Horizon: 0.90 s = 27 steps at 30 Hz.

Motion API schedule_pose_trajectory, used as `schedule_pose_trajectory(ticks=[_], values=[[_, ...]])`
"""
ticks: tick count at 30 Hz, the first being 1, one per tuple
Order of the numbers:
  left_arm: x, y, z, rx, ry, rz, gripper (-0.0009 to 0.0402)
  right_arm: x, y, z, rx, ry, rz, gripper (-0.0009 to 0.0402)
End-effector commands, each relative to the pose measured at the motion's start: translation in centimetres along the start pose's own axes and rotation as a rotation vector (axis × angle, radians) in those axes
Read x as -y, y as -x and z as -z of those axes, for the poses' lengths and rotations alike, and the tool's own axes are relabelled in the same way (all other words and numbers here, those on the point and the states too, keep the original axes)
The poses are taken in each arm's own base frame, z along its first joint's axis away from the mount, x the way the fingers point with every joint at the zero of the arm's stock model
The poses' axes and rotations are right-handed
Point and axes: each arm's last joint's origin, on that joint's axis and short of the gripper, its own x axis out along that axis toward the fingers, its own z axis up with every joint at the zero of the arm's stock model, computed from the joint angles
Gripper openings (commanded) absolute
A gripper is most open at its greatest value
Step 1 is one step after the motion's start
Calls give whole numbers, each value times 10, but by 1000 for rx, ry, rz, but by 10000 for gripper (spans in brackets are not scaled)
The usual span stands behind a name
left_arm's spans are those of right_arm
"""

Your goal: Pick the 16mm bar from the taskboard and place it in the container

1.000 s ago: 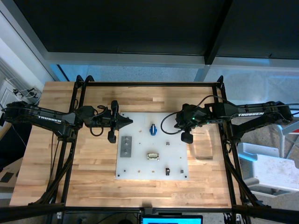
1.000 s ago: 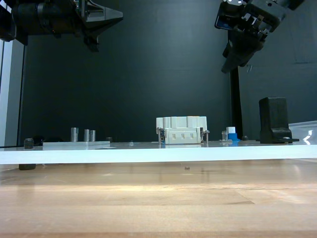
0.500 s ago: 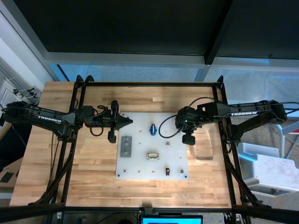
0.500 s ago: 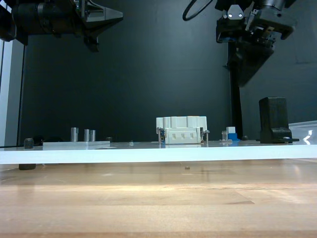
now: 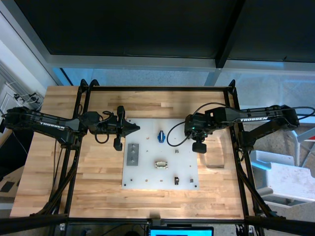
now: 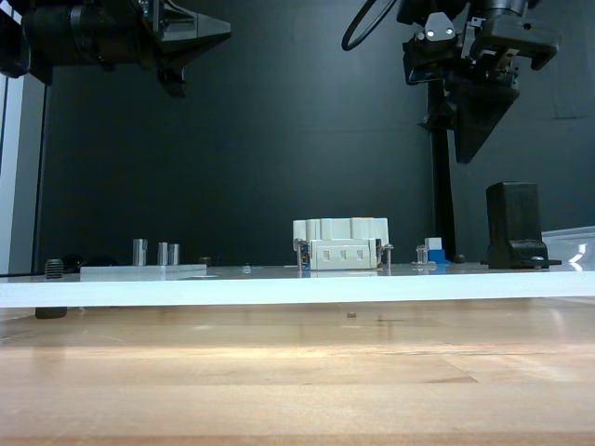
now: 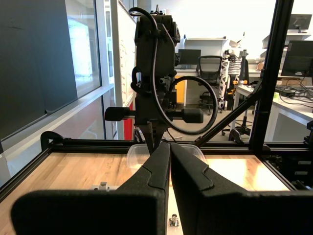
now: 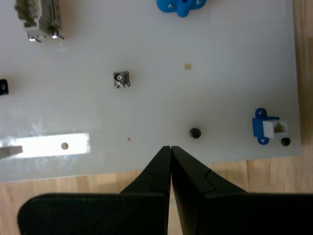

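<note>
- Hanging my right gripper (image 5: 199, 147) nose-down and high above the taskboard (image 5: 147, 169), over the board's right edge; the low view shows its tip (image 6: 465, 150) well clear of every fitting.
- In my right wrist view the two fingers meet tip to tip (image 8: 170, 148), with no gap between them and nothing held.
- Below those tips are the white board (image 8: 220, 58) and a strip of the wooden table (image 8: 254, 186). A small black stud (image 8: 195, 132) and a blue socket fitting (image 8: 268, 128) sit near the board's edge.
- The 16mm bar (image 5: 191, 181) is on the board near its near right corner. It sits just beside the small black part (image 5: 176, 180) but does not touch it.
- My right wrist view catches only a sliver of the bar (image 8: 10, 152), well apart from my fingertips.
- The container (image 5: 216, 167) lies on the table just off the board's right edge, beside my right gripper. I cannot tell whether it touches the board.
- My left gripper (image 5: 137, 128) hovers level over the board's far left corner, pointing right. It is high up in the low view (image 6: 223, 35).
- Its fingers are also pressed together (image 7: 169, 146) and hold nothing.
- The grey block (image 5: 133, 153), the blue knob (image 5: 161, 136) and the white connector (image 5: 161, 164) all sit on the board.
</note>
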Motion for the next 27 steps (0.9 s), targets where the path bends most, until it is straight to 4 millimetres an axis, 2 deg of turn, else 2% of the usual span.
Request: schedule_pose_trajectory(ticks=[1,15,27], values=[[0,0,0,0,0,0,0,-1,0,-4,-31,4,4,0],[0,0,0,0,0,0,0,-8,-15,-13,-130,23,-16,0],[0,0,0,0,0,0,0,-11,-16,-13,-135,25,-17,0]])
